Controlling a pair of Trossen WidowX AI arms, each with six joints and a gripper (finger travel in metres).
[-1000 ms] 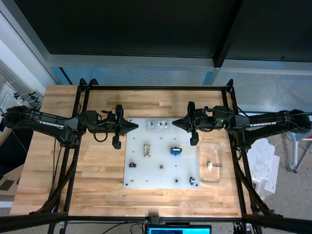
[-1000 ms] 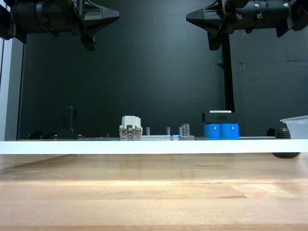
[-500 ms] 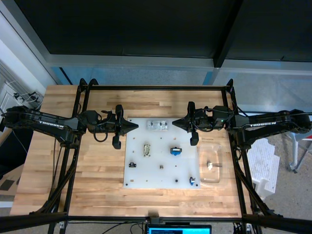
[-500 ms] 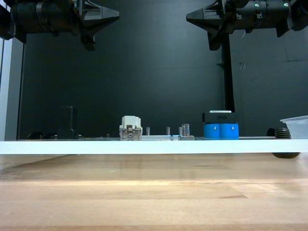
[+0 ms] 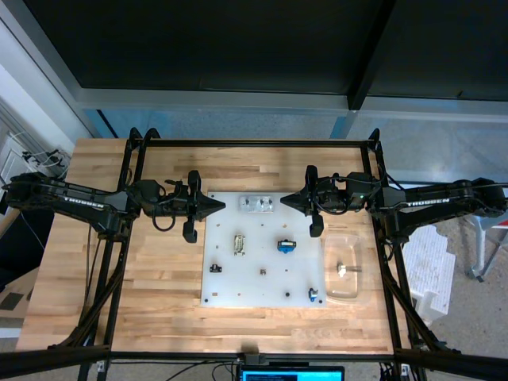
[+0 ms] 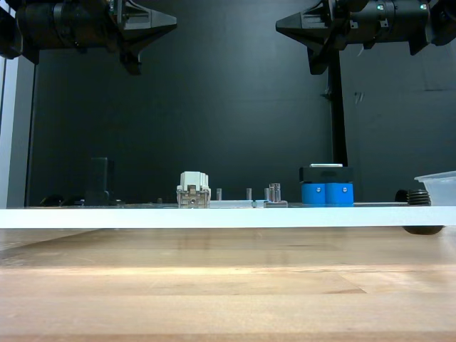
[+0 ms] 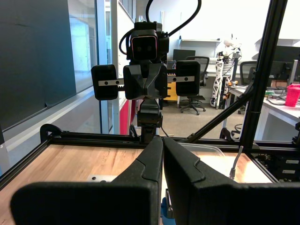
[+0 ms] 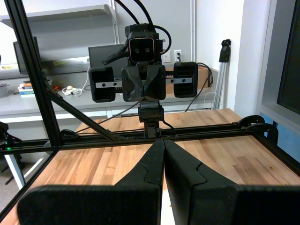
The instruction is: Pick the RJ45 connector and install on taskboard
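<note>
My left gripper (image 5: pixel 221 205) hangs high over the table (image 5: pixel 151 294), just off the far left corner of the white board (image 5: pixel 238 278). Its fingers (image 7: pixel 149 161) are pressed together with nothing between them.

Going across the board I see a small dark fitting (image 5: pixel 215 268) near the left edge, then a cream housing (image 5: pixel 238 244). A pale fixture (image 5: pixel 258 204) sits at the far edge, and a blue fitting (image 5: pixel 286 245) stands near the middle. None of these stands between either gripper and the near right corner.

My right gripper (image 5: pixel 283 200) hangs level with the left, above the board's far right part. Its fingers (image 8: pixel 151 164) are closed on each other and empty.

At the board's near right corner is the blue jack (image 5: pixel 315 295). Its top is too small for me to tell whether anything sits in it.

Just beside the board's right edge lies the clear tray (image 5: pixel 357 295). The white block (image 5: pixel 342 270) is inside it, with a faint darker mark at its right side. I cannot tell whether that mark is the connector, so I cannot tell where the connector is.

The black frame (image 5: pixel 254 144) runs around the table.
</note>
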